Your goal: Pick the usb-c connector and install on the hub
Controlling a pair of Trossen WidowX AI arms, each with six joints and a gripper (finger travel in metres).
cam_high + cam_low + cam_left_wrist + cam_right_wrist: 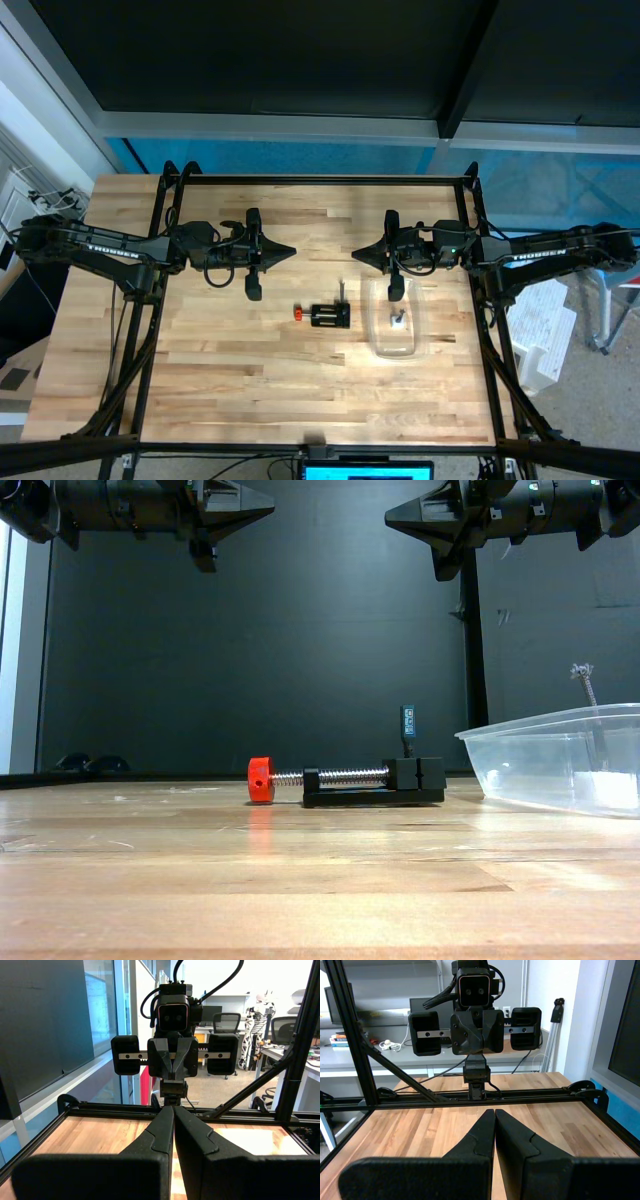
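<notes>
The hub [330, 316] is a small black block lying mid-table, with an orange-red knob [298, 313] at its left end and a thin upright pin [408, 725] at its right end. A tiny dark piece, the usb-c connector [398, 318], lies inside the clear tray [410, 345] just right of the hub. My left gripper [290, 252] hovers high above the table, behind and left of the hub, shut and holding nothing. Facing it tip to tip, my right gripper [357, 254] hangs behind the tray, also shut and holding nothing. Their closed fingers [165, 1132] [482, 1135] show in the wrist views.
A black frame rail [320, 180] runs along the table's far edge, with posts at both sides. In the low view the tray wall [540, 765] stands right of the hub [370, 780], with a thin grey stem [588, 690] rising from inside it. Bare wood stretches in front of both.
</notes>
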